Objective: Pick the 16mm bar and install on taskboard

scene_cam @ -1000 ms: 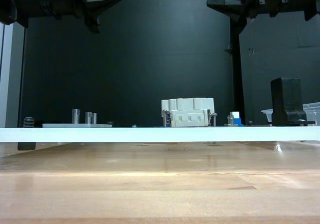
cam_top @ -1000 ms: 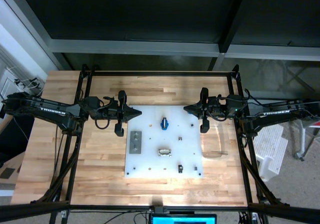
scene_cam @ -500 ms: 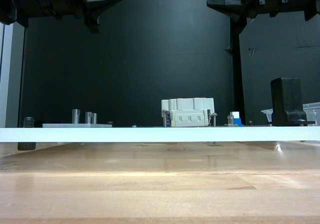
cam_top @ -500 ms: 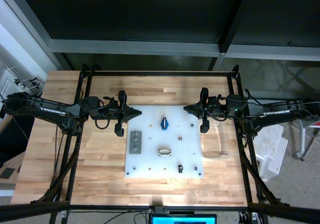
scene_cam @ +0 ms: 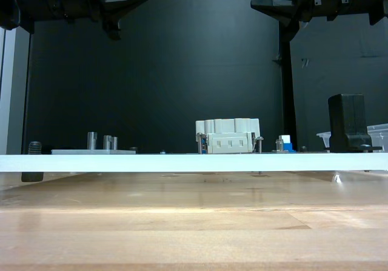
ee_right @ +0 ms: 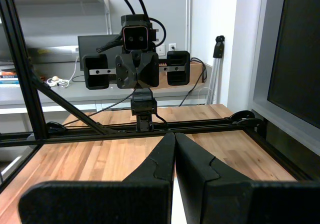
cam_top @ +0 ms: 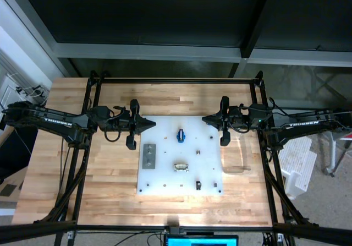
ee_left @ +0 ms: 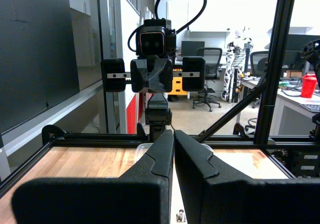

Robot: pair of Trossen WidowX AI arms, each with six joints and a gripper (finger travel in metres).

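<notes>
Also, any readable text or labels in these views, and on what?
"TROSSEN": on the left arm, along its link.
"TROSSEN": on the right arm, along its link.
Screen at the near edge: too small to read.
Taskboard: no legible marking.
Left gripper, shut, hovers high over the board's far-left corner; right gripper, shut, over its far-right corner.
16mm bar: cannot tell where it is.

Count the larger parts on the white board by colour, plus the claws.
Grey pegged block: 1
Blue part: 1
Beige connector: 1
Black block: 1
Claws: 2, left claw and right claw, both shut, empty, high over the board's far edge
16mm bar: 0 in sight
Total: 6
</notes>
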